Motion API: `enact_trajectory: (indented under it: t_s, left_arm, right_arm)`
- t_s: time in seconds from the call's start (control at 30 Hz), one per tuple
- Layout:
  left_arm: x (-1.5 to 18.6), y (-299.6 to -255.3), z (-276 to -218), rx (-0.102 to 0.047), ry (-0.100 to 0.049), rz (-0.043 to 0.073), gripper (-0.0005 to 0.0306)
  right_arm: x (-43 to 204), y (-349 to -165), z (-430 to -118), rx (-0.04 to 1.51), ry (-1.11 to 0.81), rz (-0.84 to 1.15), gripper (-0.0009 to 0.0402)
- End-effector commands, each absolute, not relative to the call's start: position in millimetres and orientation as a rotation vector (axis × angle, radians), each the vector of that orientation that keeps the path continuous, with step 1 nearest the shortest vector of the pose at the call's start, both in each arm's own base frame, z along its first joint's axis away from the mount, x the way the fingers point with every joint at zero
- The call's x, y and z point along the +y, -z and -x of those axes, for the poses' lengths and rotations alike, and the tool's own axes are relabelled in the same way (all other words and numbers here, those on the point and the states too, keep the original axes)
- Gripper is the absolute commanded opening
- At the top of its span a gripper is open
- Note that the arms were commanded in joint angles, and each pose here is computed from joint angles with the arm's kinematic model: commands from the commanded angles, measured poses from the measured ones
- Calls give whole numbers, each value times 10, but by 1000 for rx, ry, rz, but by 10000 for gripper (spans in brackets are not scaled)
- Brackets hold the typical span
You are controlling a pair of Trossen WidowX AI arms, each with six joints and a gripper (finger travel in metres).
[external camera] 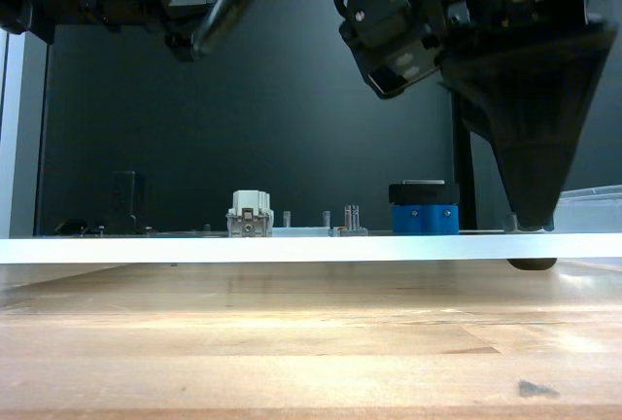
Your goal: Unfasten the M12 fastener and place in the container
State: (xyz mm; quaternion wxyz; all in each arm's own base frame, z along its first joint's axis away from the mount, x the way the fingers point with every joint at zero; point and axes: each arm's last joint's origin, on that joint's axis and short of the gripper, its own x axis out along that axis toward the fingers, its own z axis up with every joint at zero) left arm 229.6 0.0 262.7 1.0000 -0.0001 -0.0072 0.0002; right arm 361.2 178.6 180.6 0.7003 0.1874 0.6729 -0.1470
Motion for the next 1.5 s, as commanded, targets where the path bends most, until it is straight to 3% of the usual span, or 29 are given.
enact_trajectory:
  t_s: [0.03, 0.4, 0.7, 1.13, 1.5]
  left_arm:
    - [0, -2627, -2296, -14, 0, 0, 0]
    - [0, -2627, -2296, -14, 0, 0, 0]
    - [0, -2627, -2296, -14, 0, 0, 0]
    - [1, -2627, -2296, -14, -1, 0, 0]
    - [0, -2627, -2296, -14, 0, 0, 0]
  right_arm:
    - [1785, -1794, -3609, 1499, 329, -418, 157]
    - [1780, -1793, -3613, 1497, 328, -419, 73]
    - [1782, -1801, -3621, 1503, 239, -332, 32]
    - [1785, -1800, -3627, 1482, -288, 223, 18]
    - [1787, -1802, -3630, 1352, -749, 722, 18]
